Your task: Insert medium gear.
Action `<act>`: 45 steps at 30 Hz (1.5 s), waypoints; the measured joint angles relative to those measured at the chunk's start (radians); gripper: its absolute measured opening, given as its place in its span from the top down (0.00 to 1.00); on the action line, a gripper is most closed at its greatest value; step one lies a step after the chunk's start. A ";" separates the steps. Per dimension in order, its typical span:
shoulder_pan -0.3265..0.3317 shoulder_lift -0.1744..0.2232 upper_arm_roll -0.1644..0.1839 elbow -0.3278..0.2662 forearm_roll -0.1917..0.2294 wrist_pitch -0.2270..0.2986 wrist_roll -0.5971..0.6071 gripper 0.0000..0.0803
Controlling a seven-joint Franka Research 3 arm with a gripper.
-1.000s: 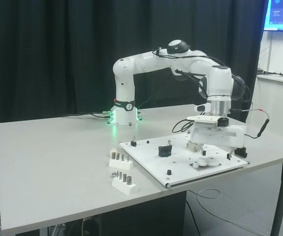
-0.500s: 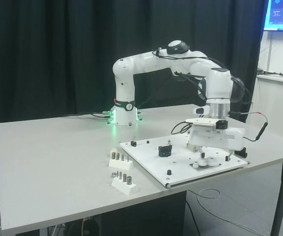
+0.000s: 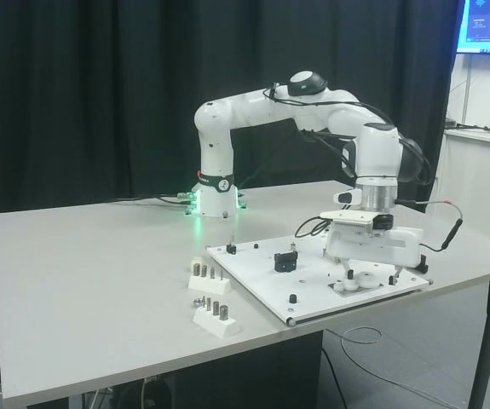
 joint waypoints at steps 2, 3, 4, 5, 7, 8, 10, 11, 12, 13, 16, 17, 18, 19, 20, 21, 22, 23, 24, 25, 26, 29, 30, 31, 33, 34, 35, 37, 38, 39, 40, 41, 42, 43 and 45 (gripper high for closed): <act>-0.002 0.000 0.001 0.002 -0.002 0.000 0.000 0.00; -0.003 0.000 0.001 0.002 -0.002 0.000 0.000 0.00; -0.003 0.000 0.001 0.003 -0.003 0.000 0.000 0.00; -0.003 0.000 0.001 0.003 -0.003 0.000 0.000 0.00; -0.004 0.000 0.001 0.003 -0.003 0.000 0.000 0.00; -0.004 0.000 0.001 0.004 -0.003 0.000 -0.001 0.00; -0.004 0.000 0.001 0.004 -0.004 0.000 -0.001 0.00; -0.004 0.000 0.001 0.005 -0.004 0.000 -0.002 0.00; -0.004 0.000 0.001 0.006 -0.004 0.000 -0.002 0.00; -0.005 0.000 0.001 0.006 -0.004 0.000 -0.002 0.00; -0.005 0.001 0.002 0.010 -0.004 0.000 -0.002 0.00; -0.006 0.001 0.002 0.011 -0.004 0.000 -0.002 0.00; -0.006 0.001 0.001 0.012 -0.004 0.000 -0.002 0.00; -0.007 0.000 0.001 0.014 -0.005 0.000 -0.002 0.00; -0.007 0.000 0.001 0.016 -0.006 0.000 -0.002 0.00; -0.008 0.000 0.000 0.017 -0.008 0.000 -0.002 0.00; -0.008 0.000 0.000 0.019 -0.011 0.000 -0.002 0.00; -0.008 -0.001 -0.001 0.021 -0.016 0.000 -0.002 0.00; -0.008 -0.002 -0.002 0.022 -0.022 -0.001 -0.002 0.00; -0.008 -0.003 -0.003 0.024 -0.026 -0.002 -0.002 0.00; -0.008 -0.005 -0.003 0.025 -0.029 -0.003 -0.002 0.00; -0.008 -0.009 -0.008 0.028 -0.035 -0.008 -0.002 0.00; -0.007 -0.009 -0.011 0.029 -0.036 -0.013 -0.002 0.00; -0.007 -0.009 -0.014 0.030 -0.036 -0.018 -0.002 0.00; -0.007 -0.009 -0.019 0.033 -0.037 -0.025 -0.002 0.00; -0.007 -0.009 -0.022 0.034 -0.037 -0.028 -0.002 0.00; -0.007 -0.009 -0.024 0.036 -0.038 -0.032 -0.002 0.00; -0.007 -0.009 -0.029 0.038 -0.038 -0.040 -0.002 0.00; -0.007 -0.009 -0.031 0.040 -0.038 -0.044 -0.002 0.00; -0.007 -0.009 -0.033 0.040 -0.038 -0.046 -0.002 0.00; -0.007 -0.009 -0.035 0.041 -0.039 -0.048 -0.002 0.00; -0.007 -0.009 -0.036 0.042 -0.039 -0.050 -0.002 0.00; -0.007 -0.009 -0.038 0.042 -0.039 -0.052 -0.002 0.00; -0.007 -0.009 -0.039 0.043 -0.039 -0.054 -0.002 0.00; -0.007 -0.009 -0.041 0.043 -0.039 -0.057 -0.002 0.00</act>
